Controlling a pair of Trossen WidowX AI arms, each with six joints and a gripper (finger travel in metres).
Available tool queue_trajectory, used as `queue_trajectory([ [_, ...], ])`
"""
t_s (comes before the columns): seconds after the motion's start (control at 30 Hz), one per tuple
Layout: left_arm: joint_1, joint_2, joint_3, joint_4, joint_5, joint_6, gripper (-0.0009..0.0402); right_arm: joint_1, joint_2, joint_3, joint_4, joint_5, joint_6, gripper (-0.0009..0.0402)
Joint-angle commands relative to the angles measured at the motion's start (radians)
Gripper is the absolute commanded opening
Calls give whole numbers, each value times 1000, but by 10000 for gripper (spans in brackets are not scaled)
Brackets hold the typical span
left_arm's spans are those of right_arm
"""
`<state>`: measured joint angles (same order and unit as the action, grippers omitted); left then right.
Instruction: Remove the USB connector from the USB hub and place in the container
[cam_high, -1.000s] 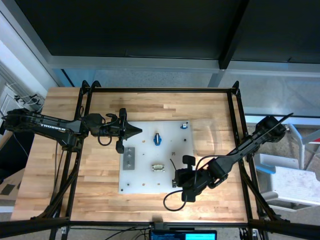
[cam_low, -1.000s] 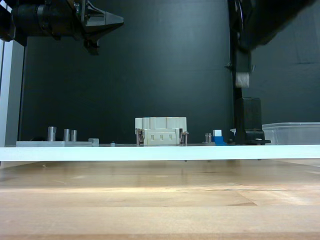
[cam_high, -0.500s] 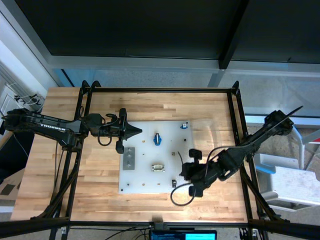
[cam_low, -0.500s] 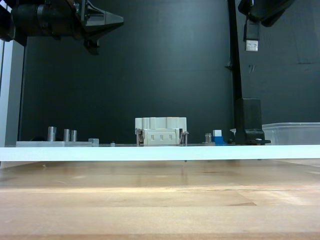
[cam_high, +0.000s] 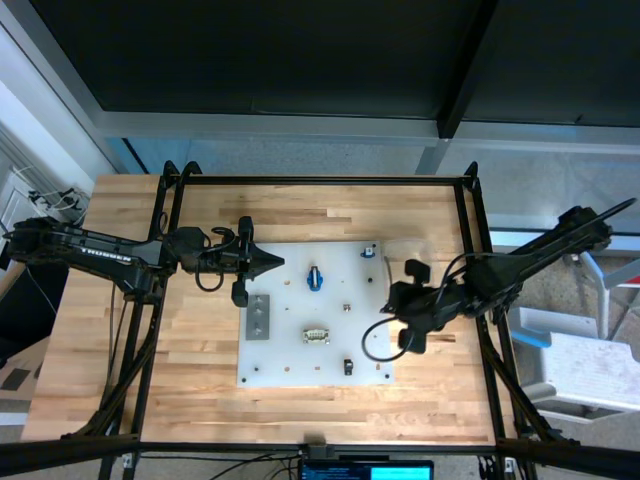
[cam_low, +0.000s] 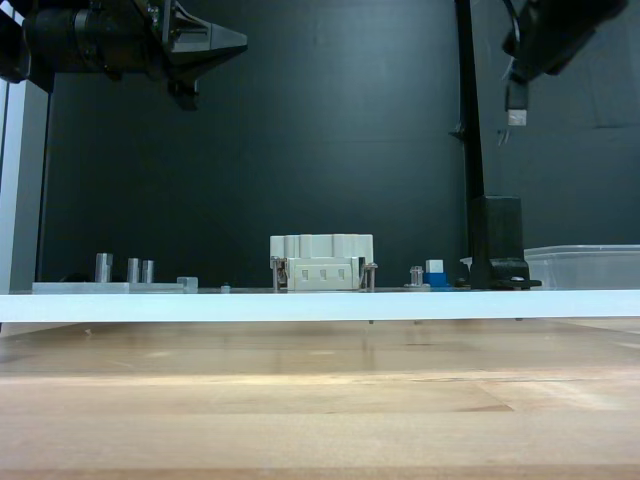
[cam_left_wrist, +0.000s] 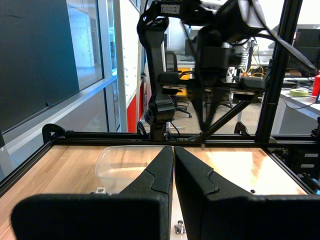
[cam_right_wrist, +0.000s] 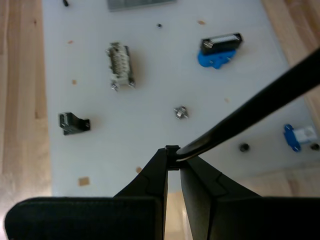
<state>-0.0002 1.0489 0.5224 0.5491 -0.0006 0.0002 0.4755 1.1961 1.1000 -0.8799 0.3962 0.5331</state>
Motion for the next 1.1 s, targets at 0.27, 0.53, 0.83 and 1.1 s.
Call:
queue_trajectory([
  [0.27, 0, 0, 0, 0, 0, 0, 1, -111, -187, -145, -66, -34, 5, 0],
  [0.53, 0, 0, 0, 0, 0, 0, 1, -187, -273, -224, -96, -109, 2, 0],
  [0.83, 0, 0, 0, 0, 0, 0, 1, -196, -304, -265, -111, -129, 7, 0],
  [1.1, 0, 0, 0, 0, 0, 0, 1, -214, -304, -308, -122, -206, 28, 0],
])
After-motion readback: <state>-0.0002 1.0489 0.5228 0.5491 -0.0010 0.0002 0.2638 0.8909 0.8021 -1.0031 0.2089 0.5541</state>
